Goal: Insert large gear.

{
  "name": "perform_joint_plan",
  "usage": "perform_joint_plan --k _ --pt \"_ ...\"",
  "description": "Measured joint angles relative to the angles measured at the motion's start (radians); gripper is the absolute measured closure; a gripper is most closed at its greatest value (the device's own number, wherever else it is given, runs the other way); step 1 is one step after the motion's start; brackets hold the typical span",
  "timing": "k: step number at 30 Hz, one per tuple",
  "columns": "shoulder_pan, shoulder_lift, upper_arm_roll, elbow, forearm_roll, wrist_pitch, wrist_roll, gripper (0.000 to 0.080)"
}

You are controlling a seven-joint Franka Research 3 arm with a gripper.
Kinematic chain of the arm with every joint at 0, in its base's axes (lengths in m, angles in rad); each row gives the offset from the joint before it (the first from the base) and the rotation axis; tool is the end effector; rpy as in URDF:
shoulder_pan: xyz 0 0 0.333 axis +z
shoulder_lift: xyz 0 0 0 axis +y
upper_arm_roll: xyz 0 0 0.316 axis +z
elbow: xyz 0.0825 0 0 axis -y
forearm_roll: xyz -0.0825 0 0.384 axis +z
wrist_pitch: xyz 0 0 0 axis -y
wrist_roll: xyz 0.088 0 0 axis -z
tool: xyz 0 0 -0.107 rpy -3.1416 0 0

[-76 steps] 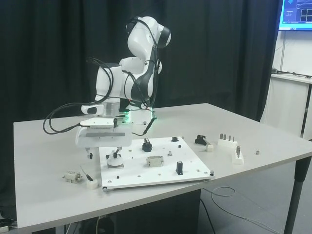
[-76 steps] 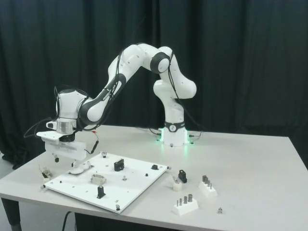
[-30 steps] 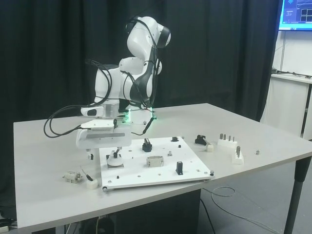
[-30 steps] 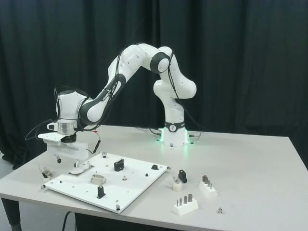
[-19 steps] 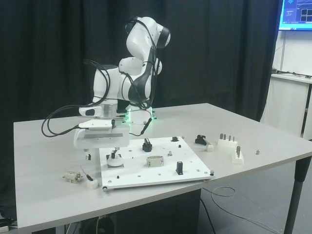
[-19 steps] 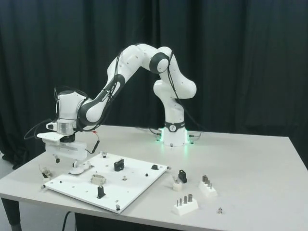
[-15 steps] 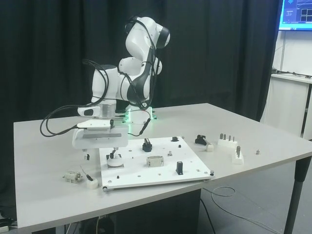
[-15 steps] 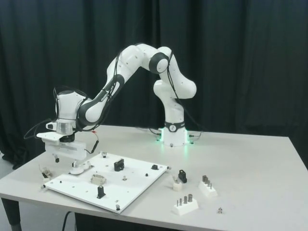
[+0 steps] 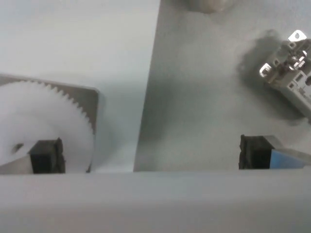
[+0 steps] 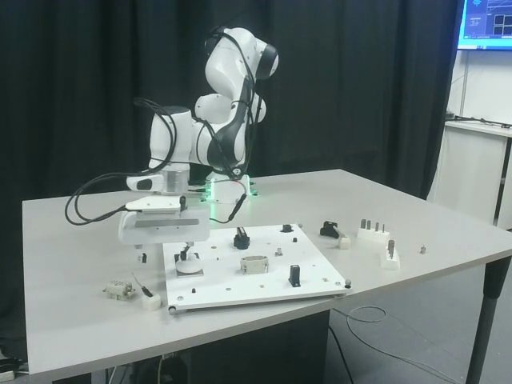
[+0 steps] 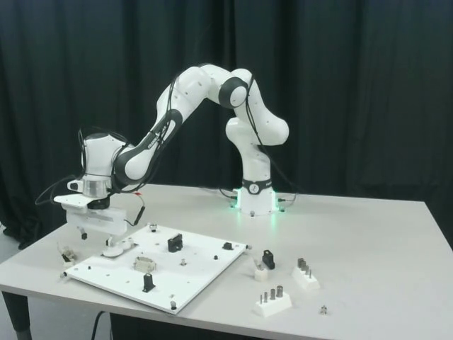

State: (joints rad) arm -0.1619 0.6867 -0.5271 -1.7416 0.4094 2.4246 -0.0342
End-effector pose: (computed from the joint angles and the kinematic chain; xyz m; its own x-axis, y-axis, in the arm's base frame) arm 0.5450 -0.3989 0.2336 0.6679 -0.7351 0.1161 -0.7422 -0.6695 0.0303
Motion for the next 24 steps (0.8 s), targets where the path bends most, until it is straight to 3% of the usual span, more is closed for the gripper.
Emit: perform_joint_plan --k 24 --pt "0.000 -0.001 0.002 -0.006 0.013 -0.004 -0.008 0.0003"
